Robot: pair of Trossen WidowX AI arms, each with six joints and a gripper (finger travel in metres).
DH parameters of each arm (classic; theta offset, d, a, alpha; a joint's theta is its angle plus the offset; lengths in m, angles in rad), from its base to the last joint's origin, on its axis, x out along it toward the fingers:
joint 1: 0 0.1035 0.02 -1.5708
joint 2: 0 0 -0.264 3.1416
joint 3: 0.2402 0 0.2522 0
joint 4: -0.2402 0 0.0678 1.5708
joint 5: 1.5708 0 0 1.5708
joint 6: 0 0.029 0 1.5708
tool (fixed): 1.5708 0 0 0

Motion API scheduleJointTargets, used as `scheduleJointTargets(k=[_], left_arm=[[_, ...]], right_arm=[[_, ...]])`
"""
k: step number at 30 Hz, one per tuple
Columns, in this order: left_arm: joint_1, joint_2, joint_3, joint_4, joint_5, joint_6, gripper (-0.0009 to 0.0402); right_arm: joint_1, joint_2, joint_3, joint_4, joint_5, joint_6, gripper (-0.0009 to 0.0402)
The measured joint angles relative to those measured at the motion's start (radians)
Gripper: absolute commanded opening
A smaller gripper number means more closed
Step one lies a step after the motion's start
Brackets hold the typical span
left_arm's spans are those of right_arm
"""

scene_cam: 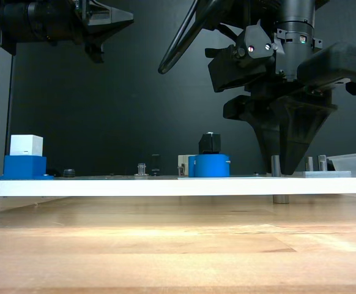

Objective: Pick the 16mm cylinder and place it in the container

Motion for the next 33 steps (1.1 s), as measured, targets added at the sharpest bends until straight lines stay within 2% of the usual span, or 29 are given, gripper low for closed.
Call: scheduleJointTargets(k=[15,33], left_arm=[[0.0,0.0,0.0,0.0,0.0,0.0,0.0],[0.0,0.0,0.0,0.0,0.0,0.0,0.0]], right_arm=[[0.0,-0.011,0.0,-0.006,-0.002,0.0,0.0016],[-0.001,-0.106,0.0,-0.059,0.007,0.0,0.0012]])
